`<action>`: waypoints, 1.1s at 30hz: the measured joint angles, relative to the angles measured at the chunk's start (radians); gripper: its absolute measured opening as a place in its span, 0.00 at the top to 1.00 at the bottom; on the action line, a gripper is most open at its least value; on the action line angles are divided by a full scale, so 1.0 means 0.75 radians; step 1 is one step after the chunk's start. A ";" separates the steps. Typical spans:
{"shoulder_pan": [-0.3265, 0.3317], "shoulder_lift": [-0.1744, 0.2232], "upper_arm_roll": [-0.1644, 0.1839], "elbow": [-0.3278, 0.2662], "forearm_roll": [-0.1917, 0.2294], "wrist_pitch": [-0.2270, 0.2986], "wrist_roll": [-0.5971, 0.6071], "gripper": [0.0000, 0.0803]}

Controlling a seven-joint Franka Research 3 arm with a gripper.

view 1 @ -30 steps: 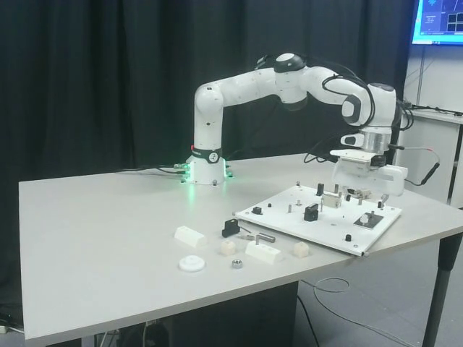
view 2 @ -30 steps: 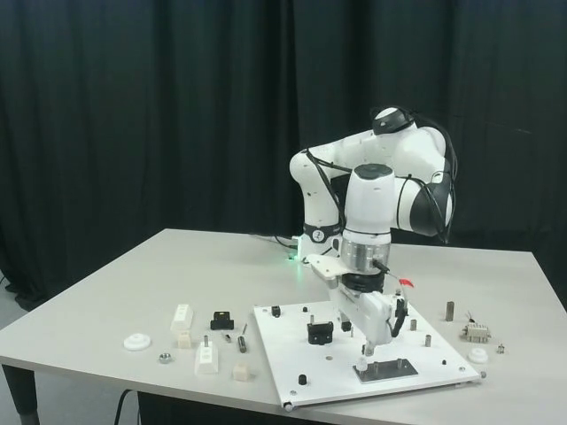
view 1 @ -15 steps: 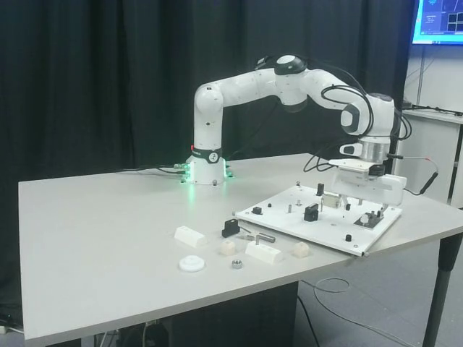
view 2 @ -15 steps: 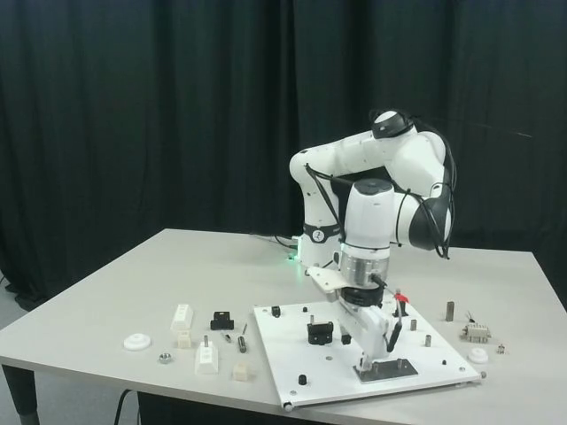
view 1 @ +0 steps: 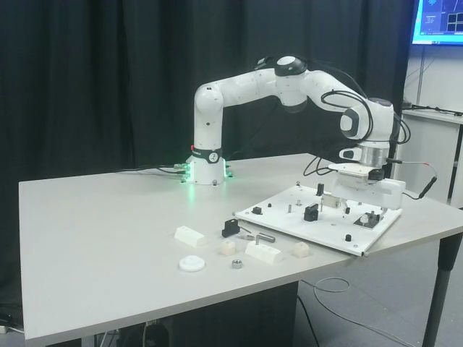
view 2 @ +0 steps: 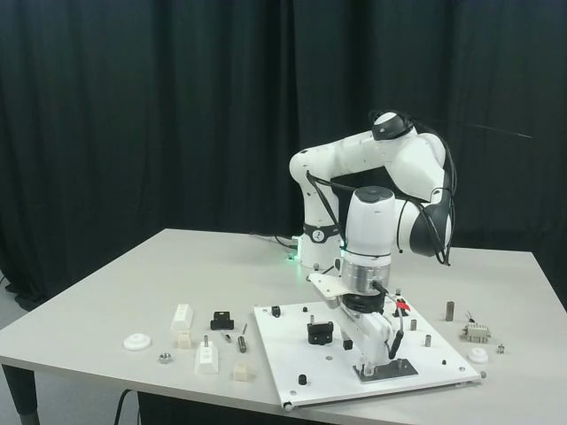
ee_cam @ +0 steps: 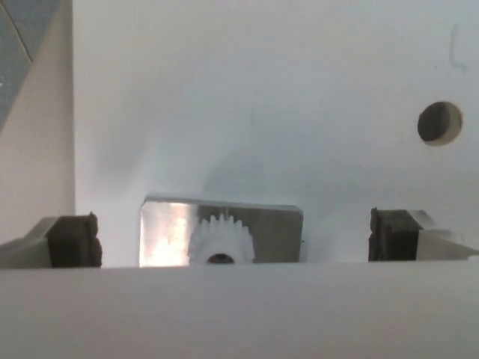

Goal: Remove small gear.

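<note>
In the wrist view, the small white gear point(ee_cam: 220, 241) sits on a grey metal plate point(ee_cam: 168, 228) fixed to the white board point(ee_cam: 262, 112). My gripper point(ee_cam: 232, 238) is open, with one black fingertip point(ee_cam: 75, 241) on either side of the gear and wide gaps between them. From the room views, the gripper point(view 1: 367, 211) point(view 2: 376, 361) hangs low over the plate point(view 2: 399, 367) at the board's corner farthest from the arm's base. The gear itself is hidden by the hand in both room views.
The board point(view 1: 289, 217) carries black brackets point(view 2: 319, 332) and several pegs. On the table beside it lie a large white gear point(view 1: 192, 263), white blocks point(view 1: 189, 235), a nut point(view 1: 236, 264) and a black clip point(view 1: 230, 228). A connector point(view 2: 476, 332) lies past the board.
The arm has lowered the gripper from above the board down to the metal plate, so the open fingers now straddle the small gear.
</note>
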 joint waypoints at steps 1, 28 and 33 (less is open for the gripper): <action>0.000 0.000 0.001 0.000 0.000 0.001 0.000 0.00; 0.002 0.003 0.033 0.000 -0.002 0.036 -0.002 0.00; 0.002 0.007 0.033 0.000 -0.008 0.036 -0.009 0.00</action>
